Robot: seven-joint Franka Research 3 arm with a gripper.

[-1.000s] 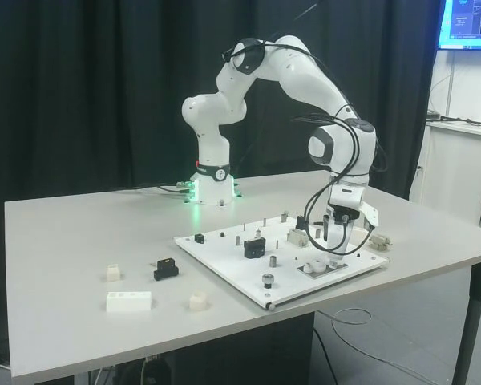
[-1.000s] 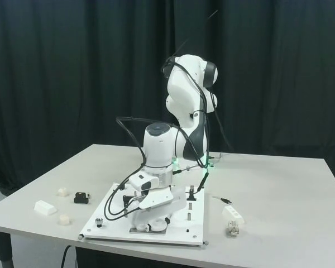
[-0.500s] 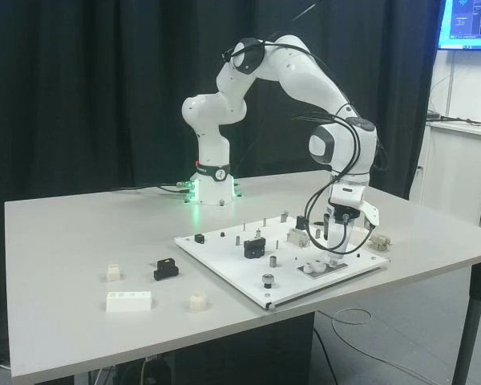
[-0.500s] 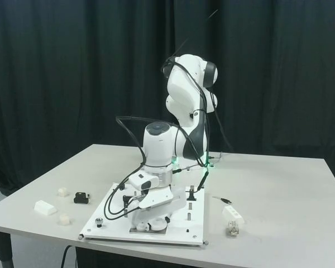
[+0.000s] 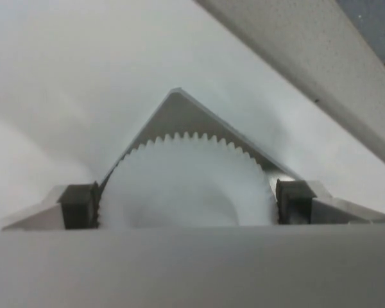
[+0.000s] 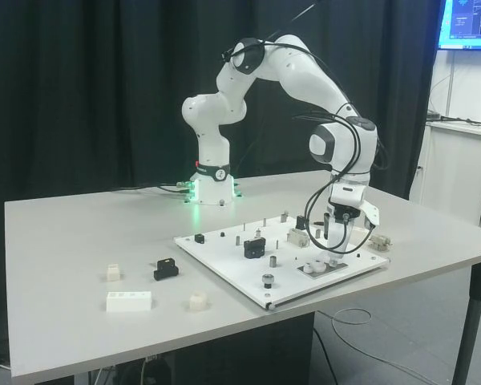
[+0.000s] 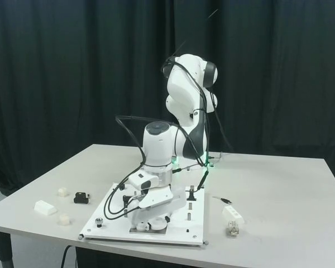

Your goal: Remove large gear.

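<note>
My pincer (image 5: 187,208) straddles the large gear (image 5: 187,186), one black pad (image 5: 78,205) at each side of its toothed rim, closed onto it or nearly. Gear lies flat on its grey plate (image 5: 173,109) at the near corner of the white board (image 6: 248,261), directly beneath me. Lift goes straight up. Grey table (image 6: 72,233), black curtain (image 6: 88,80) behind.

one arm (image 6: 305,72), one gripper (image 5: 187,204), one large gear (image 5: 186,183) between its fingers. one white board (image 6: 224,261) on the table (image 6: 72,241). three white blocks: (image 6: 112,273), (image 6: 129,301), (image 6: 197,301). one black part (image 6: 166,268) beside them.
</note>
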